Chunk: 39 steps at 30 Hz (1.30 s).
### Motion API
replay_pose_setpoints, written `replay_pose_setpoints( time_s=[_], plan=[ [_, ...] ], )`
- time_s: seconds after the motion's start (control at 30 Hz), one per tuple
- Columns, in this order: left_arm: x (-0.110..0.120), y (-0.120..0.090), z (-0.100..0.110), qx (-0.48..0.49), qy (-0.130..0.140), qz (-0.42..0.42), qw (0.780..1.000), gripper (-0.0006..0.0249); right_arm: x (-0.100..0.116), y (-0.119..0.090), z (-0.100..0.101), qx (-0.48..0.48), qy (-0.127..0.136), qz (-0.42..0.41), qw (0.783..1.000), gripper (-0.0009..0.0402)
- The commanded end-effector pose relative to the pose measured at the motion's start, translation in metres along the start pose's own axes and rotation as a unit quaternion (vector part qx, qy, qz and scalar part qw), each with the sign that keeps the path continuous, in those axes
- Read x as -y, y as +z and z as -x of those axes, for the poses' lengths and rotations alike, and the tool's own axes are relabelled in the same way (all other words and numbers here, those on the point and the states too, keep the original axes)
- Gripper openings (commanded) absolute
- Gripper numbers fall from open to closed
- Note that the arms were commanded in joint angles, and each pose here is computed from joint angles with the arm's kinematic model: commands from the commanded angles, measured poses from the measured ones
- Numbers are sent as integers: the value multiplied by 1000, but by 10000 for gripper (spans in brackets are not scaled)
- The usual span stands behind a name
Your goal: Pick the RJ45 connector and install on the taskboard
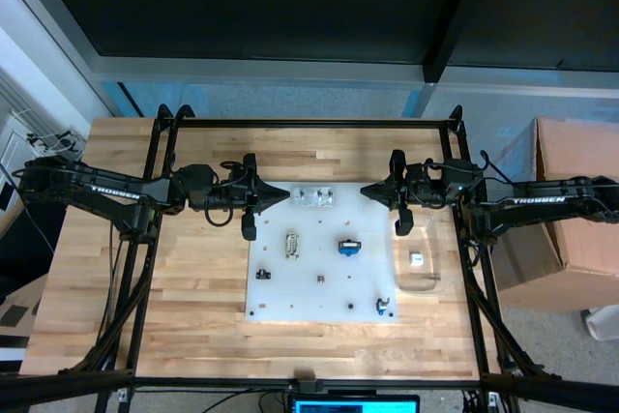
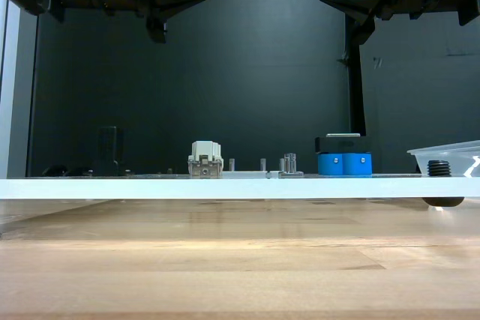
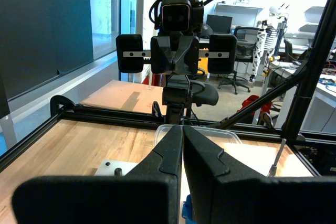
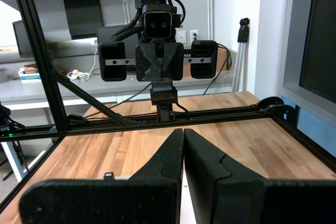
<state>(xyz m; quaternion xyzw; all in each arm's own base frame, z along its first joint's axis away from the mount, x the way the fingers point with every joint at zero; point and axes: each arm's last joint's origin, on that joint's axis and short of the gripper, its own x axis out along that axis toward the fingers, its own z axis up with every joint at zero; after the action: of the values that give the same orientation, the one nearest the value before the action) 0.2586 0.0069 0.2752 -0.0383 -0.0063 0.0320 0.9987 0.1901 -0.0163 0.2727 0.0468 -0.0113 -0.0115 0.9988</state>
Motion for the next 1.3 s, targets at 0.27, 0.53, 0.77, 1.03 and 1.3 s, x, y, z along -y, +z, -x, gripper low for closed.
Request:
replay_pose_setpoints(
  time_s=[0.27,0.53,0.77,1.03,1.3],
  plan=[
    [0,0,0,0,0,0,1000,0,0,-1,0,-5,0,-1,1000,0],
    [0,0,0,0,0,0,1000,0,0,-3,0,-16,-2,-2,1000,0],
    [0,0,0,0,0,0,1000,0,0,-3,0,-16,-1,-2,1000,0],
    [0,0,0,0,0,0,1000,0,0,-3,0,-16,-1,-2,1000,0],
    [0,0,0,0,0,0,1000,0,0,-3,0,-16,-1,-2,1000,0]
  ],
)
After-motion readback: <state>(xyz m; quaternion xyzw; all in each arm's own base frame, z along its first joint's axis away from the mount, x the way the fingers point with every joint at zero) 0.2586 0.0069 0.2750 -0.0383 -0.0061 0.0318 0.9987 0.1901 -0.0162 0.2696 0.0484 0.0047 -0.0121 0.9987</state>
